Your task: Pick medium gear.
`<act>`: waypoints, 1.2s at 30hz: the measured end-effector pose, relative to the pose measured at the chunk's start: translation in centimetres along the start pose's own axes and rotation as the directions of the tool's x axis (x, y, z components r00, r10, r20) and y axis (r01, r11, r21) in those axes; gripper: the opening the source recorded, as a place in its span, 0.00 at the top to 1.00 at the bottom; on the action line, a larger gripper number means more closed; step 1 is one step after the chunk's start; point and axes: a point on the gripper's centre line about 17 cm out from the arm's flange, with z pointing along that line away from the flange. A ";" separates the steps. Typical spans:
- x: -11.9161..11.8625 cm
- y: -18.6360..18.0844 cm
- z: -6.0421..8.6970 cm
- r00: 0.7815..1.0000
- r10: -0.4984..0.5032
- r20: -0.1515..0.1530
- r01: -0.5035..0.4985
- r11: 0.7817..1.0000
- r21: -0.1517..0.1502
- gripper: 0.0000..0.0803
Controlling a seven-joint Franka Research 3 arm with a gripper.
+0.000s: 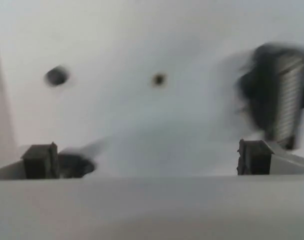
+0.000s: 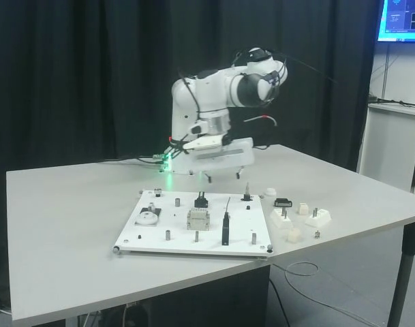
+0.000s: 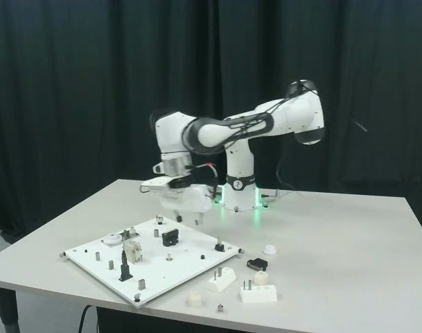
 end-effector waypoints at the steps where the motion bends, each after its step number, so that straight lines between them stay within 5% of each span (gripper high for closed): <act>1: -0.4 -0.6 0.2 1.000 0.003 0.003 -0.003 1.000 -0.001 0.00; 23: -9.3 -10.7 3.9 0.999 0.048 0.011 -0.047 0.996 -0.080 0.00; 36: -13.4 -13.8 7.7 0.998 0.062 0.012 -0.059 0.989 -0.137 0.00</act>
